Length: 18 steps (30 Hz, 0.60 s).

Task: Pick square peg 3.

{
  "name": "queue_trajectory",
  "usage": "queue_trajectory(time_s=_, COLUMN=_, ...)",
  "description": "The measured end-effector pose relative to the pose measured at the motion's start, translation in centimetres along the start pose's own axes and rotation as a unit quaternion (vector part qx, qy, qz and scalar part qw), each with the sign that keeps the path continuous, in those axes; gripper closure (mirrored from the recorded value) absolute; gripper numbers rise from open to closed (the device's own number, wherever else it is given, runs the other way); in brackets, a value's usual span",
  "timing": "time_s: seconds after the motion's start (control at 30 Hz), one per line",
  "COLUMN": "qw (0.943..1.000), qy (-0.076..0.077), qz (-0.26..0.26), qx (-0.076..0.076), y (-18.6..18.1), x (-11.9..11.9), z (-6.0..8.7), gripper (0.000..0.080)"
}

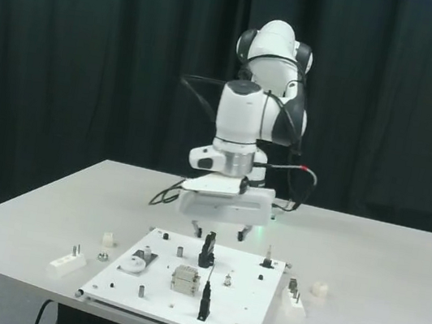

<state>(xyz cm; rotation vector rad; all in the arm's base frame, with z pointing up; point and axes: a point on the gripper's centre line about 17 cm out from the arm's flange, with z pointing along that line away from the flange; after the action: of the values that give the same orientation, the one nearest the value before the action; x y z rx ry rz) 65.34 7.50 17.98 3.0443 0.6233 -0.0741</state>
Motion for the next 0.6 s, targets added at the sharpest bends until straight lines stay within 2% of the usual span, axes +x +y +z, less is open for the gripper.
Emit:
queue_trajectory(time_s=0.27, qw=0.9997, qy=0.008, qz=-0.025, qx=0.001, y=-3.8, x=-0.4, z=0.5, gripper=0.0003)
queue_trajectory(time_s=0.6, qw=0.9989, qy=0.014, qz=-0.046, qx=0.0, y=-8.1, x=-1.1, z=2.5, gripper=0.0003)
